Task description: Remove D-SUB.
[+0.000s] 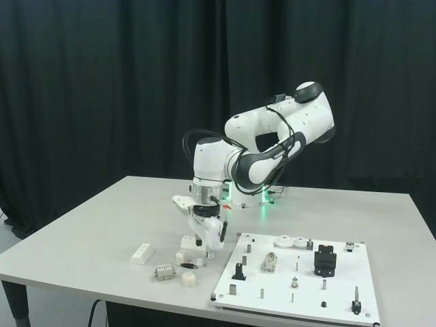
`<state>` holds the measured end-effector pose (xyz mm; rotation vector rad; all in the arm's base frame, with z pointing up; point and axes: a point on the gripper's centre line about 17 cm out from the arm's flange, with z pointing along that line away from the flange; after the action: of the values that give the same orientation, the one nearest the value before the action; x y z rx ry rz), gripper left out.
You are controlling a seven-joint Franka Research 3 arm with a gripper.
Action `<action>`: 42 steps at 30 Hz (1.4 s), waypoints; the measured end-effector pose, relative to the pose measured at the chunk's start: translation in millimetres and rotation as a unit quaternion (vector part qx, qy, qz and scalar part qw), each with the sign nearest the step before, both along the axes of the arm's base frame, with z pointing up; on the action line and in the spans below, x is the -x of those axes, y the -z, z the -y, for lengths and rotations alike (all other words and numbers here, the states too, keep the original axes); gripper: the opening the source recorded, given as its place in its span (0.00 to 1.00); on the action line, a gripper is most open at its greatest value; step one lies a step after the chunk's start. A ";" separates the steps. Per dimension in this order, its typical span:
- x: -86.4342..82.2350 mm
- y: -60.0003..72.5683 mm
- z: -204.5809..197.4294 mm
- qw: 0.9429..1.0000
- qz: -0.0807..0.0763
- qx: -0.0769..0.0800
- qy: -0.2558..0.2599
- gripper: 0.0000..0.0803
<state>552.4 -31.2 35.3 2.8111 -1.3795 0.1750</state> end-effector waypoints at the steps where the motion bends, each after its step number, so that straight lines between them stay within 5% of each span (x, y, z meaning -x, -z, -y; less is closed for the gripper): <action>1: -0.6 -1.0 0.3 1.000 0.001 0.000 0.000 1.00; 42: -24.6 -38.1 -1.9 1.000 0.026 0.005 0.016 1.00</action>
<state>577.0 -29.3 73.4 2.7936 -1.4278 0.2574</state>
